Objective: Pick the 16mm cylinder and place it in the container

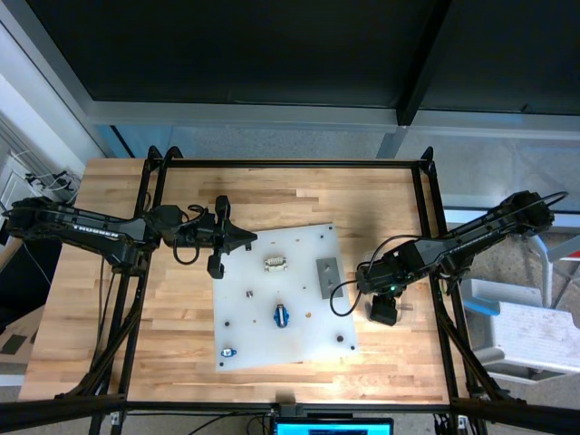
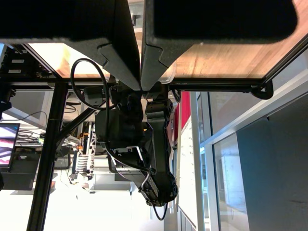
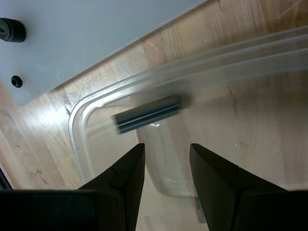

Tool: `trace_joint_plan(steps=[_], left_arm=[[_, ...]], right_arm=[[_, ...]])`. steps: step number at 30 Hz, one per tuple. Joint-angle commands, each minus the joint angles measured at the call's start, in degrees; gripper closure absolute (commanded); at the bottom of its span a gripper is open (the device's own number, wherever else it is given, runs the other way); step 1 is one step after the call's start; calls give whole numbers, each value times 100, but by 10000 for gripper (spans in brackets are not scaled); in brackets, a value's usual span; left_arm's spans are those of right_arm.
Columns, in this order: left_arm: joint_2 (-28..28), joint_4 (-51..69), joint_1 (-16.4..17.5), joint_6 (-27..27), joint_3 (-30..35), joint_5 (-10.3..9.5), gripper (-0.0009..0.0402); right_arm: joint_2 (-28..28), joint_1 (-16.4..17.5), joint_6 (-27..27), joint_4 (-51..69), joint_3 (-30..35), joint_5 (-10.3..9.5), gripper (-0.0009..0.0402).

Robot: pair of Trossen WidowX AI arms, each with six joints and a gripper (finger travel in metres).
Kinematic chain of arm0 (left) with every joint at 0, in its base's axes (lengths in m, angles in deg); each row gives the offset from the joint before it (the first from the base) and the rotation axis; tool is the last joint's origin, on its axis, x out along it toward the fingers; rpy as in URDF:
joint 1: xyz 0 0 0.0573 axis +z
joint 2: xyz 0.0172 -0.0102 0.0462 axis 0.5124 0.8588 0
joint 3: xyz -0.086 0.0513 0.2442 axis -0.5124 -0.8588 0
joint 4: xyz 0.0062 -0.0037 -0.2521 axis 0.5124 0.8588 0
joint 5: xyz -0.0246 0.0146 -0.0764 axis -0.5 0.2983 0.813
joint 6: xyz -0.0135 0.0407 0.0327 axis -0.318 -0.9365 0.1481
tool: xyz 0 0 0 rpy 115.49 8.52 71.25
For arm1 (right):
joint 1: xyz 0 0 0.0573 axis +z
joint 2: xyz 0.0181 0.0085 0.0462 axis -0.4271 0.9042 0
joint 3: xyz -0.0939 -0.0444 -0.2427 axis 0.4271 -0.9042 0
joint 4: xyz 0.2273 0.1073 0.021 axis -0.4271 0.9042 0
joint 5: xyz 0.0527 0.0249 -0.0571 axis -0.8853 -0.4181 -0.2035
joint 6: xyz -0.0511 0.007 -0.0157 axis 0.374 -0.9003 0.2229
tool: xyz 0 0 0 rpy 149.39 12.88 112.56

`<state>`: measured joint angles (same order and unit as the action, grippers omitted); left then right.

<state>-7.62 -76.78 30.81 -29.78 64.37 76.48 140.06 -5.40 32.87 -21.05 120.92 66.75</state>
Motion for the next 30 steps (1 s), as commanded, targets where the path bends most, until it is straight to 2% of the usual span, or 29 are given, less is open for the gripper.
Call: trace_joint_plan(steps=[1,30], left_arm=[[2,2,0,2,2,2,393],[2,0,2,2,2,2,393]], right_arm=[[0,2,0,-20,2,24,263],[0,2,-20,-105,2,15,263]])
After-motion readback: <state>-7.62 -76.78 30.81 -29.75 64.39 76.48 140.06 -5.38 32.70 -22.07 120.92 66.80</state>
